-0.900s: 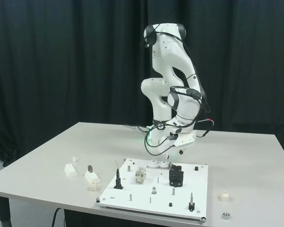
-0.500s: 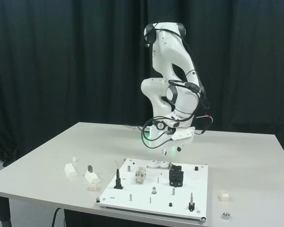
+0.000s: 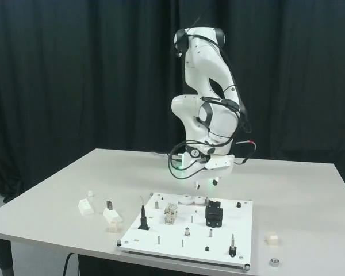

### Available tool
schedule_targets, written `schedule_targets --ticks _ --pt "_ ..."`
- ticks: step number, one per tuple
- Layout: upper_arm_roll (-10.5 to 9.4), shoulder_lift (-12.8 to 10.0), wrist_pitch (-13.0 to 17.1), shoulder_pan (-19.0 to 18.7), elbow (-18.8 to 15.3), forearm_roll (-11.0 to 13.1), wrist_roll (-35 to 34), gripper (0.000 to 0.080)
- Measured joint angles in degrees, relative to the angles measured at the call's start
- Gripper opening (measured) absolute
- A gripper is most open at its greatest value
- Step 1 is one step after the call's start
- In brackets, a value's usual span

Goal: Pick small gear.

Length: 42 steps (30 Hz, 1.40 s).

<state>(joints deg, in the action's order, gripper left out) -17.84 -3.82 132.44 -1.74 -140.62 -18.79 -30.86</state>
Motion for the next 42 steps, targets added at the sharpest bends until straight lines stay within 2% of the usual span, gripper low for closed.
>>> schedule_targets --ticks 10,17,31,37,42 --pt "0.12 -0.44 2.26 2.27 -0.03 -0.12 -0.06 0.08" --pt "0.16 -0.44 3.43 3.81 0.13 -1.37 -0.02 0.08" --pt "0.81 -0.47 4.4 8.14 2.78 -7.21 0.29 0.08" --pt "2.81 -0.49 4.4 10.68 4.24 -8.69 2.08 0.08" --pt "6.03 -0.74 4.74 12.4 5.75 -8.8 6.26 0.08"
